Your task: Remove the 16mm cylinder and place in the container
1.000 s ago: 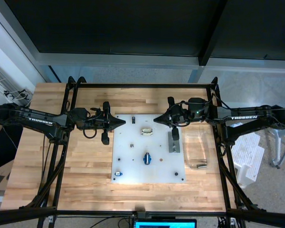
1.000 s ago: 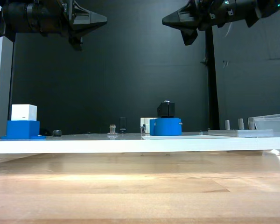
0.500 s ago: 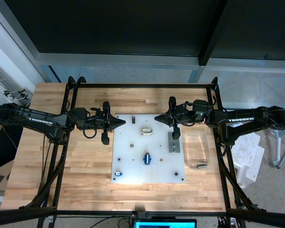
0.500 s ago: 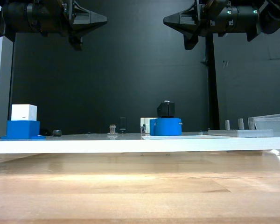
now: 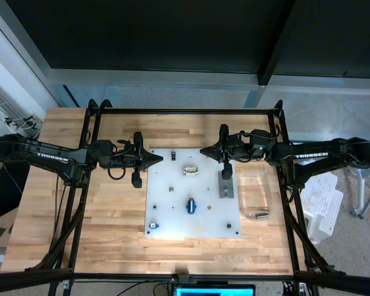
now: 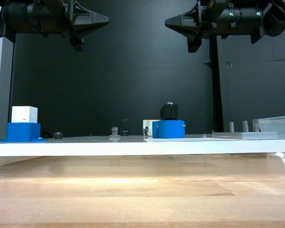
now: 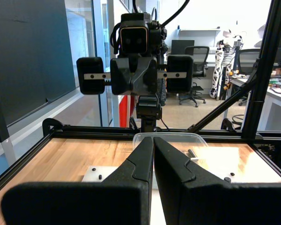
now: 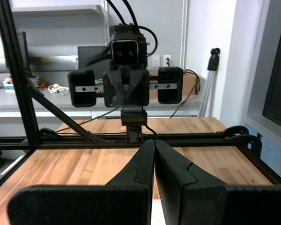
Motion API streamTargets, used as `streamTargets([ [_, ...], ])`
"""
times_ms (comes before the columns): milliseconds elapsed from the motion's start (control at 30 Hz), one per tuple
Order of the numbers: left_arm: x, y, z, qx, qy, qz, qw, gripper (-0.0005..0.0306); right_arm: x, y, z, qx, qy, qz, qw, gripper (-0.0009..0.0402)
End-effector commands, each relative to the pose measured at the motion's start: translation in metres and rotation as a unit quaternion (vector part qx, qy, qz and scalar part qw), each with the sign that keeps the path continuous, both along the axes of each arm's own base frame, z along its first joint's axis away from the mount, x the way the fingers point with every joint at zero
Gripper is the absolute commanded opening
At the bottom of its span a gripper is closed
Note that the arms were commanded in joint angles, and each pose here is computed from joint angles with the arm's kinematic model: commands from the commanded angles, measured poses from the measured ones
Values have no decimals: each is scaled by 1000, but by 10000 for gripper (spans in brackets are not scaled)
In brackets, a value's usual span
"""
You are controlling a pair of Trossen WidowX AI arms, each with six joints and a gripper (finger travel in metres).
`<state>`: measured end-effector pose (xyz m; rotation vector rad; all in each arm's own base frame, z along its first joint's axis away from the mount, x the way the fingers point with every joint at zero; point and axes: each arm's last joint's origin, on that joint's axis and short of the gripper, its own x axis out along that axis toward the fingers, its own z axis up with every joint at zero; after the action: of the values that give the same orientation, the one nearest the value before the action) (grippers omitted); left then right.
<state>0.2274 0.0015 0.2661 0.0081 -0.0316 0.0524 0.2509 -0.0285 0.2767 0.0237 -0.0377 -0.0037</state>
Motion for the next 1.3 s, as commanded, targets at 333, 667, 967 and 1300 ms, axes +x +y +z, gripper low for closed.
streamTargets([
  [333,0,0,0,0,0,0,1000,0,3,5,-2,0,-1,-12,1000,0],
  [667,0,0,0,0,0,0,1000,0,3,7,-4,2,3,-9,1000,0],
  [967,0,0,0,0,0,0,1000,0,3,8,-4,7,2,-6,1000,0],
  [1300,0,0,0,0,0,0,1000,0,3,11,-4,10,4,-14,1000,0],
])
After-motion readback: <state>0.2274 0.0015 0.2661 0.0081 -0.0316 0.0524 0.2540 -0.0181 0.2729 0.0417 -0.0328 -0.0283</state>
